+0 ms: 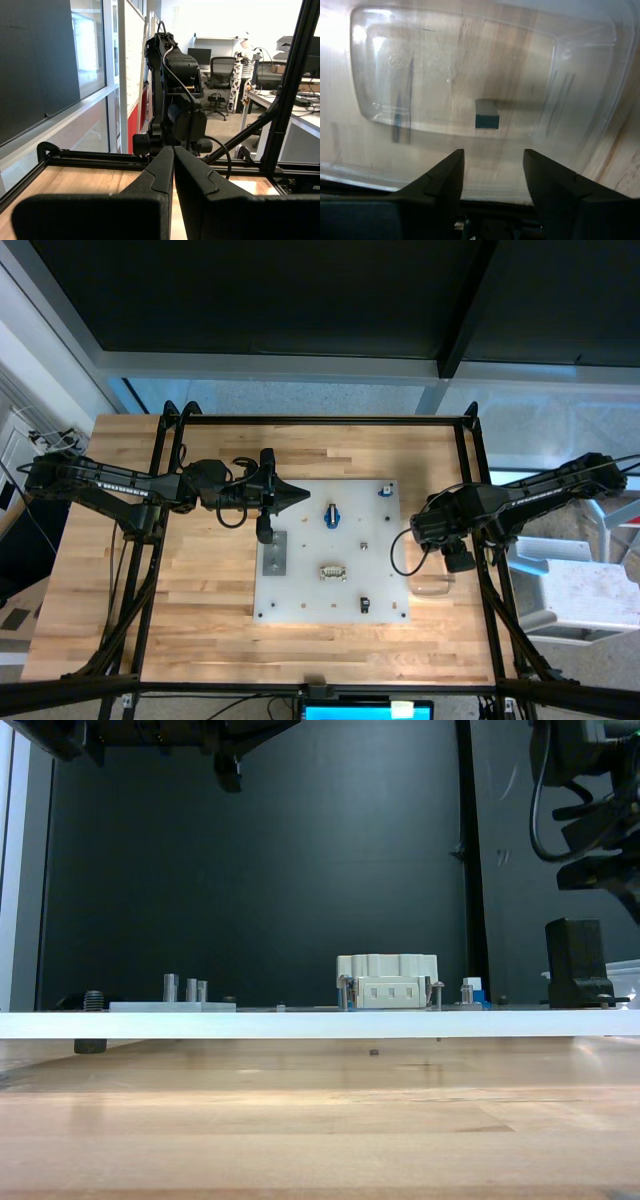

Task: Pick the 16mm bar and place in it's hole on the taskboard

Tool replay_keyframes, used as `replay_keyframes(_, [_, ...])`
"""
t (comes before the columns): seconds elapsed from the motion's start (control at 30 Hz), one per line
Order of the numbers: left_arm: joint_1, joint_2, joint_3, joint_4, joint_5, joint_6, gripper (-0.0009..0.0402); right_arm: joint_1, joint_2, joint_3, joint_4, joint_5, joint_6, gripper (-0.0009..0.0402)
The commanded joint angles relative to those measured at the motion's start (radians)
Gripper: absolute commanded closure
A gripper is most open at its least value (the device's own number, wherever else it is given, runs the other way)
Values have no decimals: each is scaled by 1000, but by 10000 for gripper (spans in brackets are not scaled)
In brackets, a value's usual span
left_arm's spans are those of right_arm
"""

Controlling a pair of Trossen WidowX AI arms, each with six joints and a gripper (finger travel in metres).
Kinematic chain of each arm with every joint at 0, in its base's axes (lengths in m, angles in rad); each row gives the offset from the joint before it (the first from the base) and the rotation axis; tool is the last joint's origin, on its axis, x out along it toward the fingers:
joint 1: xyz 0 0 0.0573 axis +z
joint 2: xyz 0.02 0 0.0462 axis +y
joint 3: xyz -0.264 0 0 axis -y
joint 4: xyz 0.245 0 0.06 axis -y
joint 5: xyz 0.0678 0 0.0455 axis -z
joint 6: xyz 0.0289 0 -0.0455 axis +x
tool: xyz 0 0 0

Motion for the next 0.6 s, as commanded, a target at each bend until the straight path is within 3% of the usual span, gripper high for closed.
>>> replay_keyframes(0.03, [0,0,0,0,0,0,393,0,13,-11,28,6,-2,201])
replay_keyframes(0.23, [0,0,0,0,0,0,393,1,52,-32,60,5,0,184])
replay_keyframes(0.6, [0,0,0,0,0,0,393,3,78,-65,128,-21,-2,191])
